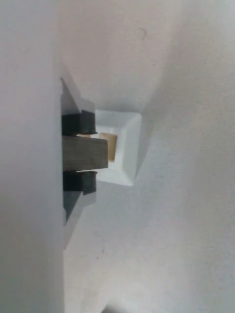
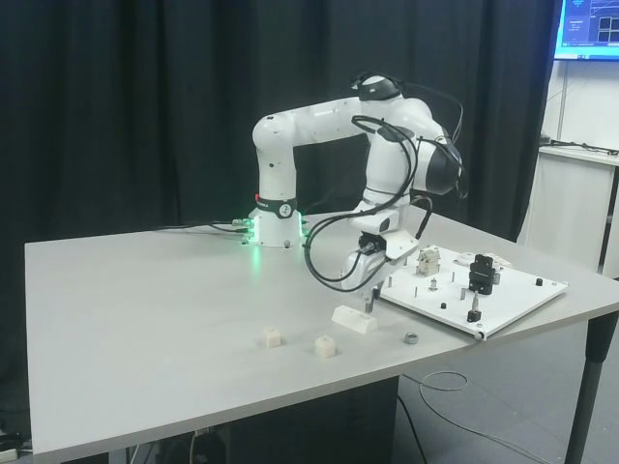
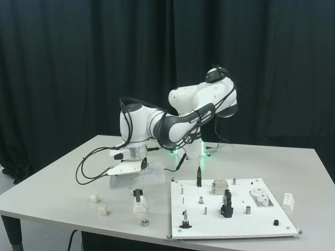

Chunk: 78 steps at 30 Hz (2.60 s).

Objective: Insert square peg 4.

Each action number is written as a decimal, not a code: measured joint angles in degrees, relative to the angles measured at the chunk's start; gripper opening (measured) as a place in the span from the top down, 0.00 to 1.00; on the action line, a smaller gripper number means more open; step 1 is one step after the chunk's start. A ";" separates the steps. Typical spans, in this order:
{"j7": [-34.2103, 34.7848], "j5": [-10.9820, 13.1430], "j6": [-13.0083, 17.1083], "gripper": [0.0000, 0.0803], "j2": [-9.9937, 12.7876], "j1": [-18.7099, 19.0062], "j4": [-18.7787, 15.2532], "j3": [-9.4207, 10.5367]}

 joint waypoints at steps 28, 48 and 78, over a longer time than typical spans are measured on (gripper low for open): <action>0.95 1.55 -0.40 0.81 -0.12 -1.27 1.10 -0.77; -0.43 2.37 -0.26 0.81 -0.53 -1.90 1.14 -1.04; 4.95 1.20 -1.16 0.81 -0.13 -1.81 1.47 -1.00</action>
